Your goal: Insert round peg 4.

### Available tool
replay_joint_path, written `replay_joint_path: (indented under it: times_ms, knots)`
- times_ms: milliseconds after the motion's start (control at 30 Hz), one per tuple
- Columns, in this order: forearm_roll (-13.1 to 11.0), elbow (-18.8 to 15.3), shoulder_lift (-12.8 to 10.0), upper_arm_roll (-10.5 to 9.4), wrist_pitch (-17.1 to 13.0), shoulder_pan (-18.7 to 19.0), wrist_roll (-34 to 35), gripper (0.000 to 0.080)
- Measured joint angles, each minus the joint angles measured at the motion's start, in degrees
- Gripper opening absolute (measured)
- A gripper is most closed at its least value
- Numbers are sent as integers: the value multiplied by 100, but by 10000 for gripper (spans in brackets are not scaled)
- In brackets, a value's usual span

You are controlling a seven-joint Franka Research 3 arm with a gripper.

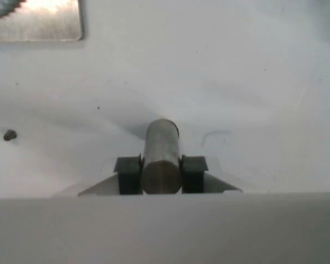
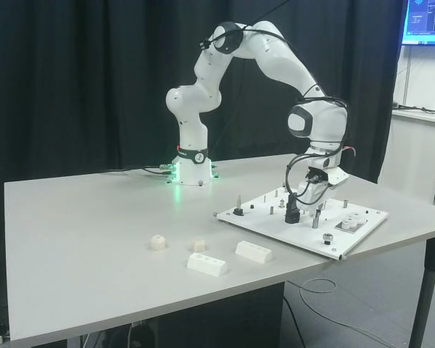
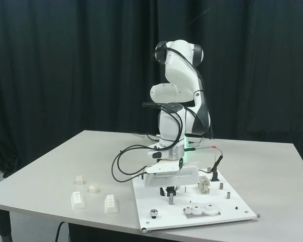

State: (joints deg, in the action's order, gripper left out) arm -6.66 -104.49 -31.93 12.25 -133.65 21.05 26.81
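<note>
A grey round peg (image 1: 161, 157) is held between the two black fingers (image 1: 128, 175), and my gripper (image 1: 161, 175) is shut on it. The peg stands upright with its lower end at or just above the white board (image 1: 220, 82); contact cannot be told. From the first room view, the gripper (image 2: 320, 209) hangs low over the white board (image 2: 261, 226), near its middle. The second room view shows the gripper (image 3: 170, 192) with the peg (image 3: 170, 197) reaching down to the board (image 3: 141, 201).
A metal plate with white gears (image 3: 202, 211) lies at one corner of the board. Several small pegs and posts (image 2: 272, 210) and a black part (image 2: 291, 212) stand on the board. White blocks (image 2: 206, 263) lie on the grey table (image 2: 80, 232) beside it.
</note>
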Motion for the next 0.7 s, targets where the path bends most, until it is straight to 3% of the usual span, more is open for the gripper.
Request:
replay_joint_path:
  times_ms: [700]
  knots:
    - [21,-33,-29,0,-68,2,-157,151]
